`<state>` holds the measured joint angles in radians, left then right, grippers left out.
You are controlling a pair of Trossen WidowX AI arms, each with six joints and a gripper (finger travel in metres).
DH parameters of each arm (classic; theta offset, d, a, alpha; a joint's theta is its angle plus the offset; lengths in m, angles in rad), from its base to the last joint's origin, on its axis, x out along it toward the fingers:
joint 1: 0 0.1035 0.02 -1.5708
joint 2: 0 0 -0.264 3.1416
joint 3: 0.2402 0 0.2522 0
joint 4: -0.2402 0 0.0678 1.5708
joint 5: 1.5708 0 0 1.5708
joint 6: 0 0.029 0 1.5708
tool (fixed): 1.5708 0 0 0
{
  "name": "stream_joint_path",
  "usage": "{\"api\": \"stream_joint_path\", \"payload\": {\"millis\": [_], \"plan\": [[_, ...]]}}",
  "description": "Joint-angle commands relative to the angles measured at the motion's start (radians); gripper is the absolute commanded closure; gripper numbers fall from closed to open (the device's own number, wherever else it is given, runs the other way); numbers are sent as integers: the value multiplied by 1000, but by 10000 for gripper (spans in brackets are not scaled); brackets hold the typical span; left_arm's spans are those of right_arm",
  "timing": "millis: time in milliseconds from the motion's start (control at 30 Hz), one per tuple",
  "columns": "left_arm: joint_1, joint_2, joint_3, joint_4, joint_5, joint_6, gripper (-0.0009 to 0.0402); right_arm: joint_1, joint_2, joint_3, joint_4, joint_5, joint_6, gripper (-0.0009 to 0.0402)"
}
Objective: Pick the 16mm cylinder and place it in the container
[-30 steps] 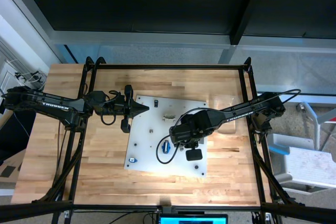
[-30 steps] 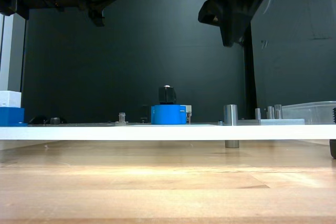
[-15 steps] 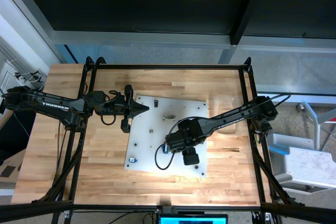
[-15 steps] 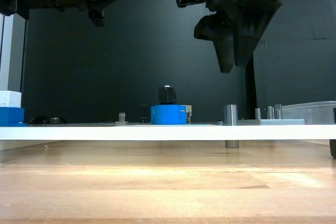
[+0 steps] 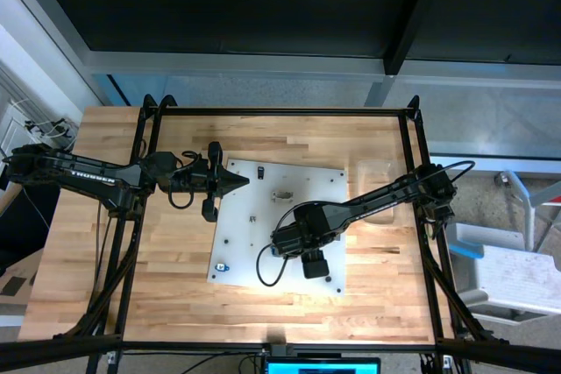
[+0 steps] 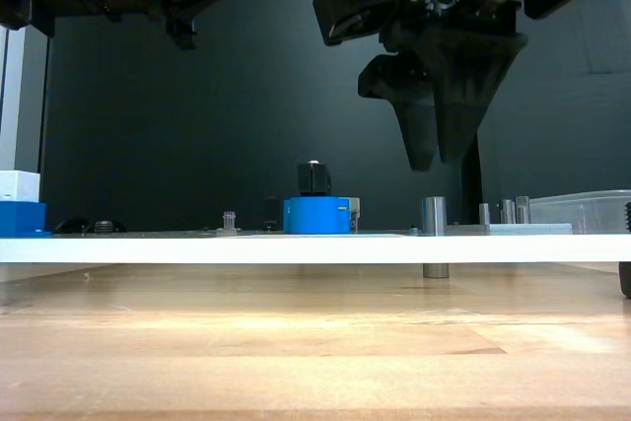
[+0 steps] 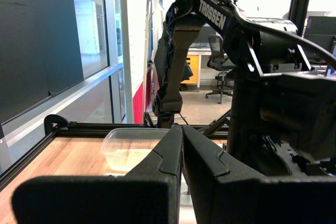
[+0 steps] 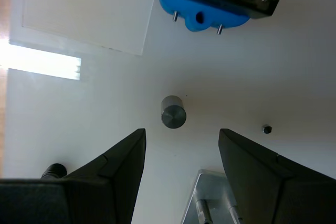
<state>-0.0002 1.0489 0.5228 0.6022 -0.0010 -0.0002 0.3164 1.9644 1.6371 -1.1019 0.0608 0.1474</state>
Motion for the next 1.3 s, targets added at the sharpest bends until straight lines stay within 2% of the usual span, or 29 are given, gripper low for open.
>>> {"api": "stream_joint_path", "payload": {"millis": [33,1300], "plan": [[0,0,0,0,0,0,393,1,8,0,6,0,1,200],[0,0,0,0,0,0,393,2,23,-107,154,-2,-3,202]]}}
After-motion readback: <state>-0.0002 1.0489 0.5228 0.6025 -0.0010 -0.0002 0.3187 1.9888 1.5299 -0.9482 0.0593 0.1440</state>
